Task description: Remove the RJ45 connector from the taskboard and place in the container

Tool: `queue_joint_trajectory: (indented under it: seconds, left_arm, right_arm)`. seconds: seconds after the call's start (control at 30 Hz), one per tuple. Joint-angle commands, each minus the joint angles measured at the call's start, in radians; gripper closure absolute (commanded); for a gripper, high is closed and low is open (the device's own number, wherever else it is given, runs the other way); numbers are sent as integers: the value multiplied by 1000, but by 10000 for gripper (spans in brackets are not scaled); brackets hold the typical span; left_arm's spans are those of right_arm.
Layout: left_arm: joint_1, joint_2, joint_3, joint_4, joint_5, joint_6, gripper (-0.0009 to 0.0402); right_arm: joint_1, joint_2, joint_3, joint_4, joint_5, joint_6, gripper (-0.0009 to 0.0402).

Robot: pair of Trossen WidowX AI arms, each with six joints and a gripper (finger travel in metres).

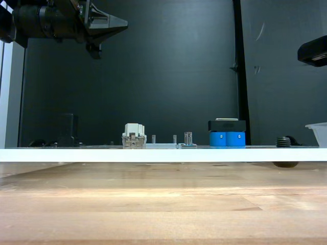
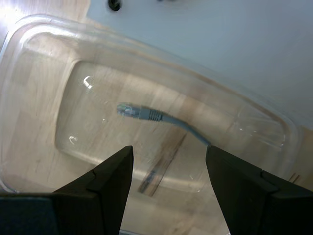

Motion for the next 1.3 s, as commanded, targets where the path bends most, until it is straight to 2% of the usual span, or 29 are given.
queue_joint_trajectory:
  seconds: [0.03, 0.2, 0.3, 0.37, 0.57, 0.67, 0.77, 0.83, 0.9, 1.0, 1.3]
  left_arm:
    - [0, 0, 0, 0, 0, 0, 393]
    - [0, 0, 0, 0, 0, 0, 393]
    - [0, 0, 0, 0, 0, 0, 393]
    - [0, 0, 0, 0, 0, 0, 393]
    - [0, 0, 0, 0, 0, 0, 393]
    - [0, 0, 0, 0, 0, 0, 393]
    - [0, 0, 0, 0, 0, 0, 393]
    - [0, 0, 0, 0, 0, 0, 393]
    - [0, 0, 0, 0, 0, 0, 393]
    - [0, 0, 0, 0, 0, 0, 393]
    - [0, 0, 0, 0, 0, 0, 393]
  right_arm:
    - [-64, -47, 0, 44, 2, 35, 197]
    - [-170, -133, 0, 126, 38, 44, 232]
    - [-240, -178, 0, 183, 102, 45, 258]
    - [-293, -209, 0, 221, 117, 41, 279]
    - [-440, -284, -36, 415, 106, -62, 355]
    - [-497, -319, -85, 561, 62, -103, 397]
    - [-544, -344, -146, 716, 20, -121, 384]
    - [-567, -354, -191, 830, 14, -121, 381]
    - [-581, -367, -238, 947, 5, -122, 382]
    - [-605, -378, -308, 1129, -39, -117, 390]
    - [-647, -378, -445, 1489, -39, -116, 393]
